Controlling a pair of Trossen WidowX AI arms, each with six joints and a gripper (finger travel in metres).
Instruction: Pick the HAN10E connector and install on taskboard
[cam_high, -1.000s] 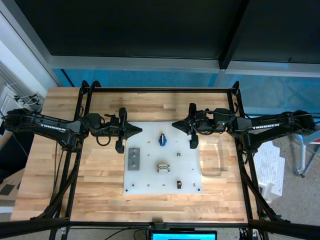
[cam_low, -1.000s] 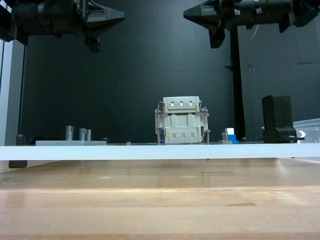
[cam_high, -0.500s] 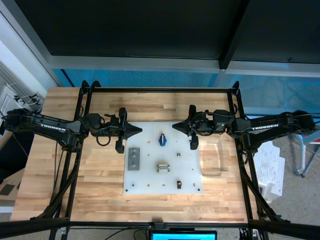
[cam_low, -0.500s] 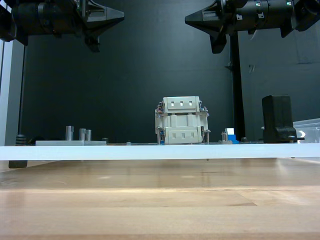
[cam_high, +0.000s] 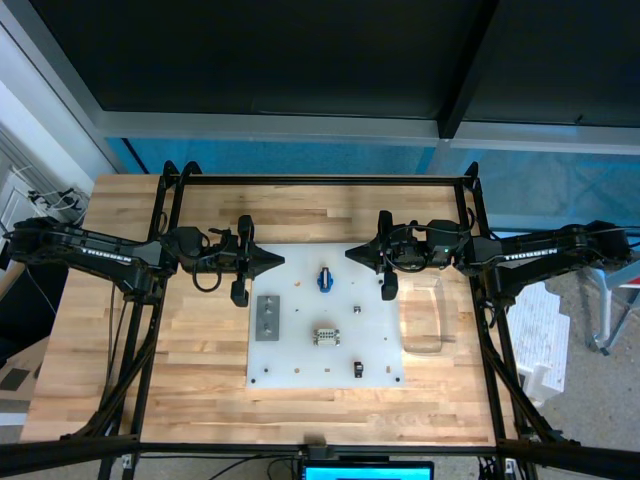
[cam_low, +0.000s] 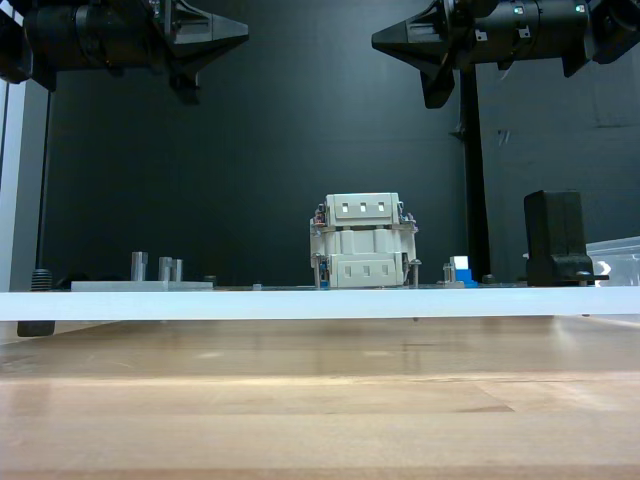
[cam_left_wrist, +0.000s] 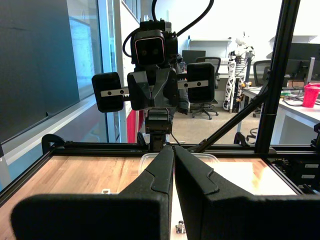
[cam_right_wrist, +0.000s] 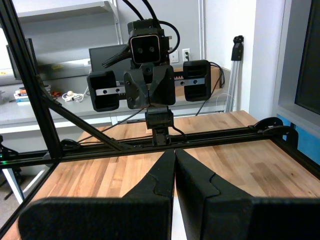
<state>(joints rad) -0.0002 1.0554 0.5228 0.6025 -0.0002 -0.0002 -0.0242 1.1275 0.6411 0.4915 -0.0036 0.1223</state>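
Left gripper (cam_high: 279, 260): held high over the far-left corner of the taskboard (cam_high: 300, 372), pointing inward toward the opposite arm. Its fingers (cam_left_wrist: 154, 181) are pressed together along a thin seam, with nothing between them. In the low view the tip (cam_low: 243, 35) hangs well above the board's surface.

Tabletop (cam_high: 190, 370): pale wood planks, carrying the white taskboard at centre.

Grey metal block (cam_high: 268, 317): flat on the board's left part, below and nearer than the left gripper.

HAN10E connector (cam_high: 325, 337): pale beige block standing upright on the taskboard, about mid-width, nearer the near edge than the far one. It lies well apart from both grippers, lower than either and between their two tips, touched by neither. The low view shows it (cam_low: 362, 245) resting on the board edge line.

Blue fitting (cam_high: 324, 279): on the board, beyond the connector.

Black part (cam_high: 358, 370): near the board's near-right edge.

Right gripper (cam_high: 350, 252): high over the far-right part of the board, pointing inward; fingers (cam_right_wrist: 156, 182) clenched together, empty.

Clear tray (cam_high: 425, 315): just beside the board's right edge.
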